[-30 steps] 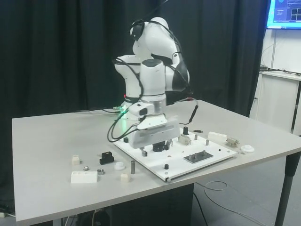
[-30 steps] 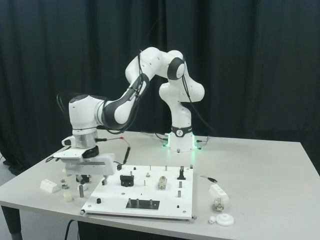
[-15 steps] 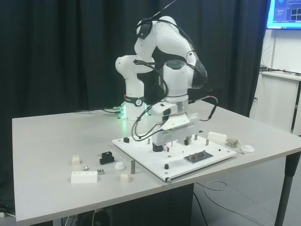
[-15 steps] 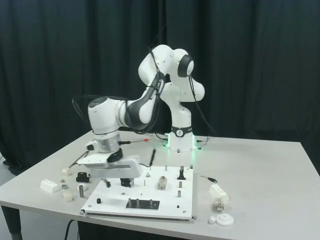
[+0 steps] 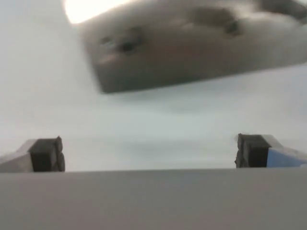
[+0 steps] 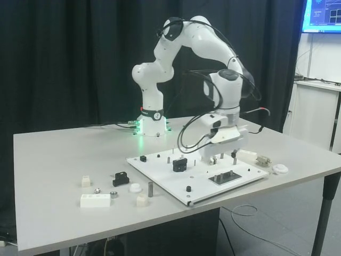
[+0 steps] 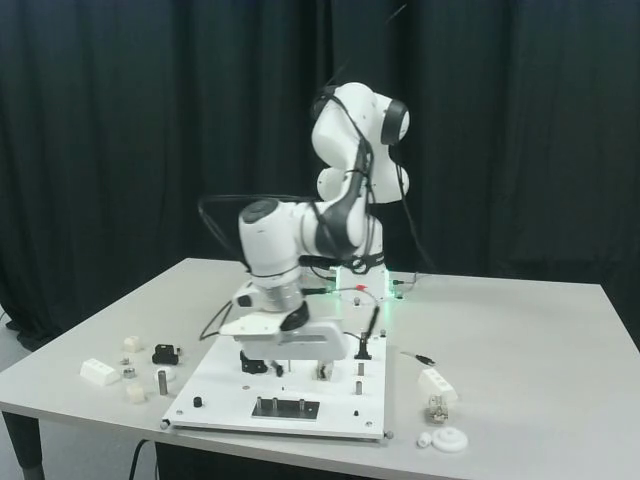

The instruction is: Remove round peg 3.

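My gripper (image 6: 222,158) hangs low over the white board (image 6: 160,172), near its far right part in the first room view. In the wrist view its fingertips (image 5: 45,154) stand wide apart with nothing between them, so the gripper (image 5: 148,153) is open. Short grey upright pegs (image 6: 234,160) stand on the board beside the hand. Two more grey pegs (image 7: 359,371) show to the right of the gripper (image 7: 290,362) in the second room view. A grey plate (image 7: 285,407) carrying small pegs lies at the board's front. A blurred grey shape (image 5: 192,43) fills the wrist view past the fingertips.
A black block (image 6: 179,165) sits on the board. Loose parts lie on the table left of the board: a grey peg (image 6: 151,189) standing upright, a black piece (image 6: 121,178), a white block (image 6: 95,200). White parts (image 7: 437,385) lie at the right.
The arm has swung across the board, from the side by the loose parts to the opposite side. The parts on the table have not moved.
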Tool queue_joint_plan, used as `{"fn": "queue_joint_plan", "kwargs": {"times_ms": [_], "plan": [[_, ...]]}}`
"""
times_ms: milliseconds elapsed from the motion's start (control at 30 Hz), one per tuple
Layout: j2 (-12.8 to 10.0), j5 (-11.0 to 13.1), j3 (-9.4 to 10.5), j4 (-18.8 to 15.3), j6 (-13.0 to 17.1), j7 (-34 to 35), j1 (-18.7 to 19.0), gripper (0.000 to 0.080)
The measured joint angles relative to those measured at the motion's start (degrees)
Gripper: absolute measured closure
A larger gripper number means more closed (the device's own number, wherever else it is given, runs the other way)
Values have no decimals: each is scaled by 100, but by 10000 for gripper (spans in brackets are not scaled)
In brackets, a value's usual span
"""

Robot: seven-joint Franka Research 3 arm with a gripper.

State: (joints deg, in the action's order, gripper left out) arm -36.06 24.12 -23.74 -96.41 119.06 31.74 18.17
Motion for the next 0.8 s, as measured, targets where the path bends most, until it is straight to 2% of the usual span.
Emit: {"fn": "queue_joint_plan", "kwargs": {"times_ms": [300, 800], "plan": [[177, -84, 1, -425, 267, 400, 513, 3], [361, -174, 7, -1181, 1125, 700, 1059, 3]]}}
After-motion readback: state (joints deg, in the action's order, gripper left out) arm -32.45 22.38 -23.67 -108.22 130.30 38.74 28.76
